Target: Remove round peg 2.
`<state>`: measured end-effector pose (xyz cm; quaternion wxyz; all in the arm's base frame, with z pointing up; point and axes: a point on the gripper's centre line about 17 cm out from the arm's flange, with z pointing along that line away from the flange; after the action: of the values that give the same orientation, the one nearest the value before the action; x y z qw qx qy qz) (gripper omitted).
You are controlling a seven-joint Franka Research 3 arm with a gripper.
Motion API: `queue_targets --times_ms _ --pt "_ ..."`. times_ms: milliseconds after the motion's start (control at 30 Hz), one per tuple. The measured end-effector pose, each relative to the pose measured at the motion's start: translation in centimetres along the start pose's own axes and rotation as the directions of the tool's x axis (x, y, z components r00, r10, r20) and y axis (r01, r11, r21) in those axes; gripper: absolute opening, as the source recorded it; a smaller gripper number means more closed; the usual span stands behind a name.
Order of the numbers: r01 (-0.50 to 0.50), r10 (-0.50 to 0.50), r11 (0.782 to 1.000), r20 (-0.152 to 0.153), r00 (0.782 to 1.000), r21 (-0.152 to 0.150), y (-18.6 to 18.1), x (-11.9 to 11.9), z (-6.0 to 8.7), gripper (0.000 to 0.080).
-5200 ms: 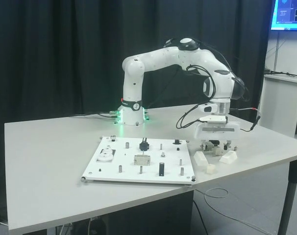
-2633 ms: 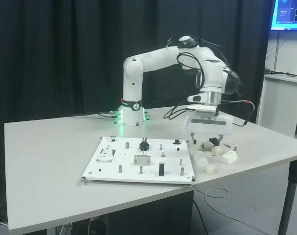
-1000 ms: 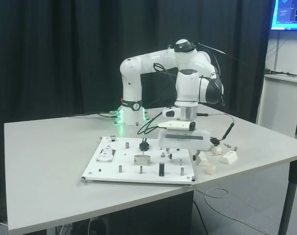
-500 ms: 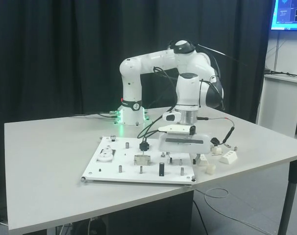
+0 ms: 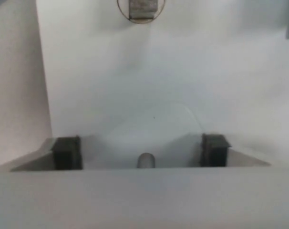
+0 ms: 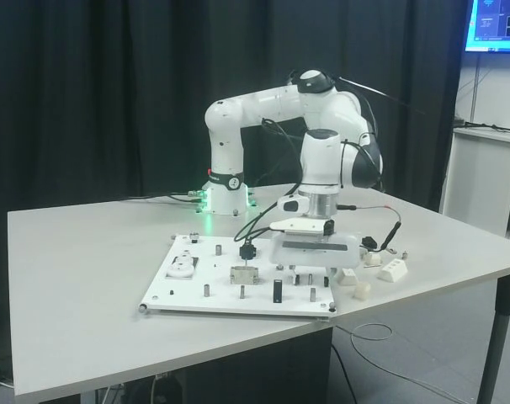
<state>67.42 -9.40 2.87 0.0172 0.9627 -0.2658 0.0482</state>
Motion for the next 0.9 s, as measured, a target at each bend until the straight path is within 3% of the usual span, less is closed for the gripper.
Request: queue_targets --times_ms 200,267,467,500,633,667,900 --pt "0.004 -0.004 1.000 0.002 1.000 0.000 0.01 -0.05 0.11 0.0640" --pt "0.008 -0.008 1.000 0.003 1.000 0.000 -0.03 -0.10 0.17 0.0314" --pt "0.015 -0.015 1.000 0.006 1.000 -0.008 0.15 -0.19 0.26 0.0314" --pt "0.015 -0.015 1.000 0.007 1.000 -0.007 0.17 -0.19 0.26 0.0155" --pt "0.025 -0.025 1.000 0.007 1.000 -0.007 0.18 -0.19 0.25 0.0155" --pt "0.028 -0.028 1.000 0.007 1.000 -0.007 0.18 -0.19 0.25 0.0074" --pt "0.031 -0.031 1.000 0.008 1.000 -0.008 0.21 -0.18 0.21 0.0074"
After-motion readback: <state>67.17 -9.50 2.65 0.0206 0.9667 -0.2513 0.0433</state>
